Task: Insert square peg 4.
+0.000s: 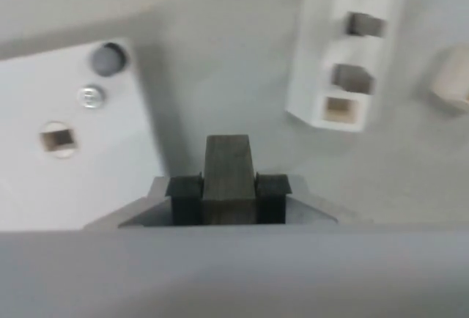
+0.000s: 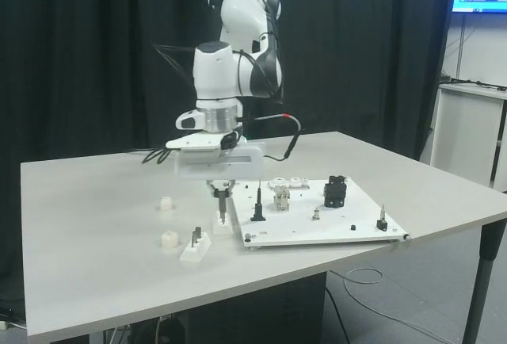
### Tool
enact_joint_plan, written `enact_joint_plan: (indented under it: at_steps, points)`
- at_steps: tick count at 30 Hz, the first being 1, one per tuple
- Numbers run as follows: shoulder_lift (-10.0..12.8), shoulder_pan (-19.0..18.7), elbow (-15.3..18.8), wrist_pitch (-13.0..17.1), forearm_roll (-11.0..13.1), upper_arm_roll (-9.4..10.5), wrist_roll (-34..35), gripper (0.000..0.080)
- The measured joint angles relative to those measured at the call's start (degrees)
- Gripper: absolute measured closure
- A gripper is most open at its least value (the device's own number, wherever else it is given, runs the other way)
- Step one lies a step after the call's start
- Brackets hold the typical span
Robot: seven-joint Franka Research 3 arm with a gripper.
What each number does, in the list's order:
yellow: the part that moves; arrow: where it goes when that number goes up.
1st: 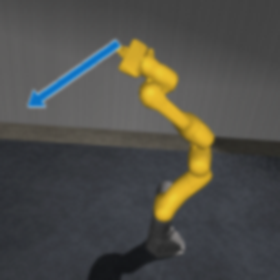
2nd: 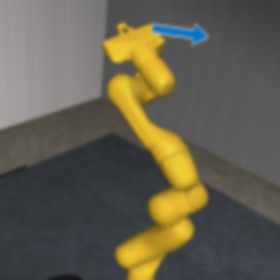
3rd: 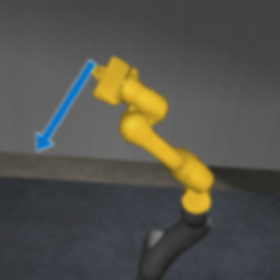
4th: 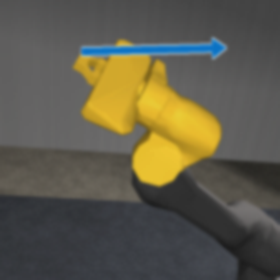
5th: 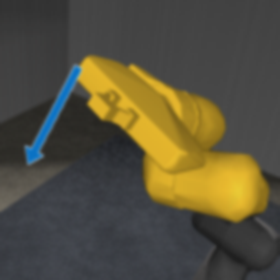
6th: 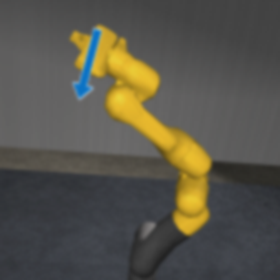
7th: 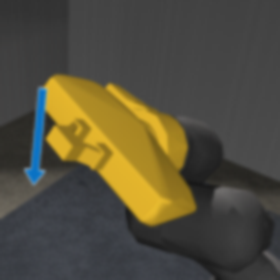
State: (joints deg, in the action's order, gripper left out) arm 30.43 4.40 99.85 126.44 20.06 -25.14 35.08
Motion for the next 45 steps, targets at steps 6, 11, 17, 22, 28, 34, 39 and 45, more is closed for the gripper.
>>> enact_joint_plan:
  at_steps: [6, 11, 17, 22, 28, 34, 39, 45]
  points:
    - [0.0, -2.04, -0.05, 1.12, 0.74, 0.02, -0.81, 0.0652]
    - [0.08, -3.83, -0.05, 2.75, 0.75, 0.1, -2.0, 0.0652]
    - [0.61, -5.66, -0.05, 4.71, 0.75, 0.1, -4.84, 0.0652]
    - [1.27, -6.73, -0.04, 5.72, 0.73, 0.1, -6.41, 0.0652]
    - [2.17, -7.75, -0.03, 6.39, 0.72, 0.1, -7.46, 0.0652]
    - [3.01, -8.47, -0.03, 7.16, 0.71, 0.1, -7.45, 0.0652]
    - [3.6, -8.8, -0.03, 7.5, 0.71, 0.1, -7.26, 0.0652]
    - [3.99, -9.01, 0.2, 7.56, 0.63, 0.09, -6.79, 0.0652]
